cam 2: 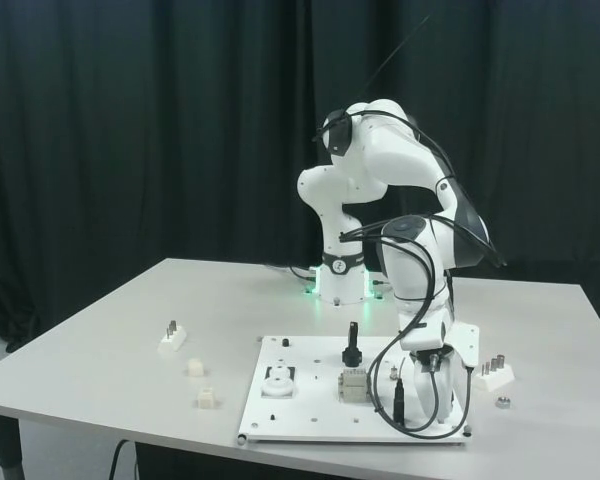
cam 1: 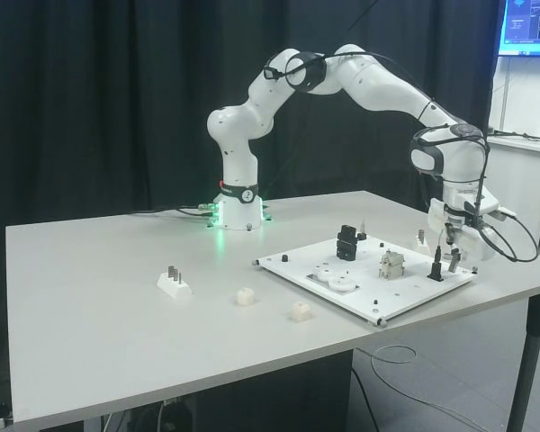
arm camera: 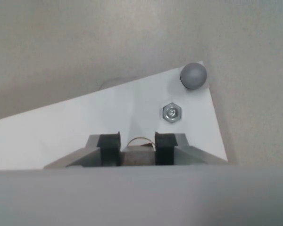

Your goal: Insert square peg 4.

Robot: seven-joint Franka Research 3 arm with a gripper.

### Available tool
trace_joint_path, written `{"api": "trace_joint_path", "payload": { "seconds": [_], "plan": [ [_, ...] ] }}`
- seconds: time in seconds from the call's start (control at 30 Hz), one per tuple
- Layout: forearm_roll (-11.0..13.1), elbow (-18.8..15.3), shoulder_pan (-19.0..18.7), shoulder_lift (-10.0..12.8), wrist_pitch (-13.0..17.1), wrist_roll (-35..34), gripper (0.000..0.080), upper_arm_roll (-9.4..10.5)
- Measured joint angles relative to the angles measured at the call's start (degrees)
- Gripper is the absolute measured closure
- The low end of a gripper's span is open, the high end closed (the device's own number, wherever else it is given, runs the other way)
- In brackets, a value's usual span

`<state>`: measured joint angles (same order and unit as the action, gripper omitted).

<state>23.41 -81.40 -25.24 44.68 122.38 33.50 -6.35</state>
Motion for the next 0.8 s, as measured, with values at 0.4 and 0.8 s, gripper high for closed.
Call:
{"api": "trace_joint_path", "payload": {
  "seconds": [0.4,0.8],
  "plan": [
    [0.24,0.00,0.11,0.03,0.09,0.00,0.0652,0.01],
    [0.69,-0.02,0.28,0.03,0.05,-0.02,0.0652,0.00]
  ]
}}
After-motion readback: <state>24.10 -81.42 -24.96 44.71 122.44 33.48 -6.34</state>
